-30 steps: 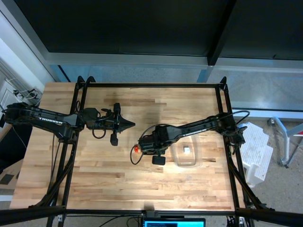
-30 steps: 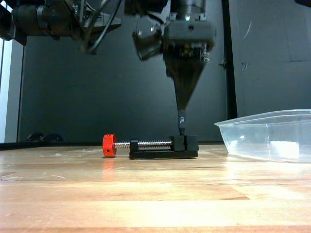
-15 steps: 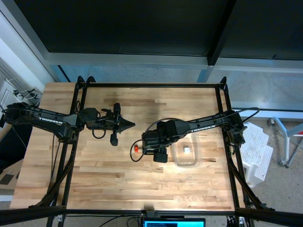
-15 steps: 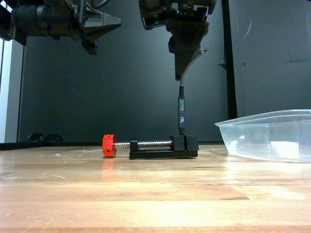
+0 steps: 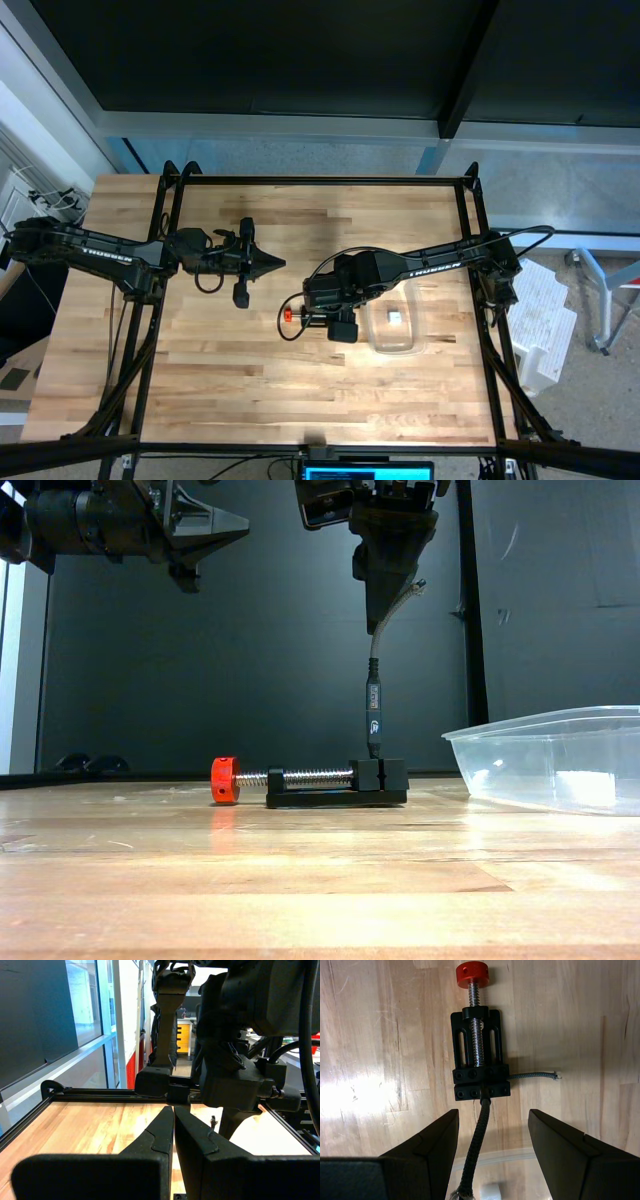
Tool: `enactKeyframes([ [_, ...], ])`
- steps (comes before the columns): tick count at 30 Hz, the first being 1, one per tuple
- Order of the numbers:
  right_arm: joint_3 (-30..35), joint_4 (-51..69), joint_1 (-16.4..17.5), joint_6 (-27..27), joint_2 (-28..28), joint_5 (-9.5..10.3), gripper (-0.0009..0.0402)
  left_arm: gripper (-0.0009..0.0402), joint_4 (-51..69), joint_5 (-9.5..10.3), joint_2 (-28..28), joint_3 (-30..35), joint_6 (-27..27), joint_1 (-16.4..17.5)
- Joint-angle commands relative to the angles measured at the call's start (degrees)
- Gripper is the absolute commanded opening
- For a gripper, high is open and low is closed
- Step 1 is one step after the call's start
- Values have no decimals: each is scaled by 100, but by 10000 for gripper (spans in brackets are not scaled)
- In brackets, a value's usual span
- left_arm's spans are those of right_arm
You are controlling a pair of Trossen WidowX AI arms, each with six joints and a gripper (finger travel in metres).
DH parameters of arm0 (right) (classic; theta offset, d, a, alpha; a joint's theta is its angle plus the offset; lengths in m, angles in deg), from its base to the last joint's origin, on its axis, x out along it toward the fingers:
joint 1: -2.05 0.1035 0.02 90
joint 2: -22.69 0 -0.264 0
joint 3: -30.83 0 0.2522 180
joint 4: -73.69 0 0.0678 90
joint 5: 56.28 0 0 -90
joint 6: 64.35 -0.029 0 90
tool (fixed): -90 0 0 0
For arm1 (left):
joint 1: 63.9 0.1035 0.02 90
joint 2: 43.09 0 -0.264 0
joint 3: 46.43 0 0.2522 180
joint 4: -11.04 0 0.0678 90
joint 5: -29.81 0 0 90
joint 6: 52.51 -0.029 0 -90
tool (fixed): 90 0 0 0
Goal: Pick the USB-C connector and install on taskboard
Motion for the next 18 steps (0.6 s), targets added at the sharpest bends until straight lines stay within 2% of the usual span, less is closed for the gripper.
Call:
enactKeyframes([
  [1, -13, -157, 0, 83, 146, -57, 192, 0, 2, 0, -2, 2, -2, 0],
  [9, -553, -951, -55, 334, 765, -96, 192, 0, 0, 0, -2, 2, -2, 0],
  [18, -2194, -2774, -140, 688, 1926, -107, 192, 0, -2, 0, -2, 2, -2, 0],
])
